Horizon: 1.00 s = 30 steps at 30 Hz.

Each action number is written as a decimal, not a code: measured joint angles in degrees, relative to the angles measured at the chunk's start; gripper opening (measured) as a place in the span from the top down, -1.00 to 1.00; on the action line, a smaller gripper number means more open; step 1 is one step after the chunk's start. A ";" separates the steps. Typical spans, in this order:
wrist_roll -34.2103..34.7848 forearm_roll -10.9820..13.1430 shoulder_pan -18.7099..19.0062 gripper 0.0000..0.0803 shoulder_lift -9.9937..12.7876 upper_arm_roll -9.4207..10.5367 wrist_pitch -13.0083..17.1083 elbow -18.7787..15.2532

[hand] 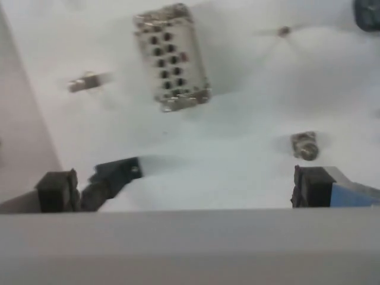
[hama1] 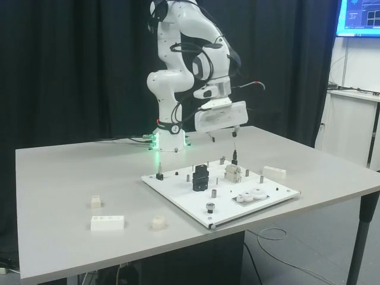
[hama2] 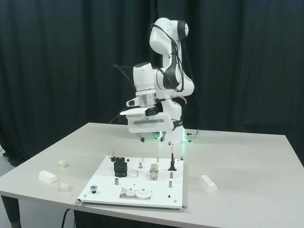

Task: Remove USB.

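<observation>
The USB plug point(hama1: 234, 155) is a slim black piece standing upright near the far edge of the white board point(hama1: 178, 181). The second room view shows the USB plug point(hama2: 171, 164) on the white board point(hama2: 104, 187) as well. My gripper point(hama1: 222, 136) hangs open well above the board, holding nothing. In the wrist view the USB plug point(hand: 116, 175) lies close beside one fingertip of the gripper point(hand: 184, 189), outside the wide gap between the two. From the second room view, the gripper point(hama2: 152, 138) sits higher than the plug and off to one side.
On the board stand a grey multi-pin connector point(hand: 171, 56), a black block point(hama1: 200, 177), white gears point(hama1: 252, 195) and several small pegs. Loose white blocks point(hama1: 107, 222) lie on the grey table, and another white block point(hama1: 274, 172) sits beside the board's far corner.
</observation>
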 joint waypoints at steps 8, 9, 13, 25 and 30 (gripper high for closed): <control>3.53 0.00 0.00 -0.99 -1.38 4.29 -0.87 -0.18; 4.46 0.00 0.00 -0.99 -1.44 4.89 -0.92 -0.25; 7.56 -0.15 0.00 -0.99 -1.49 7.05 -1.10 -0.68; 10.52 -3.33 -0.01 -0.99 -1.14 10.11 -1.01 -2.71; 10.51 -3.91 -0.23 -0.99 -0.11 10.11 -0.71 -3.13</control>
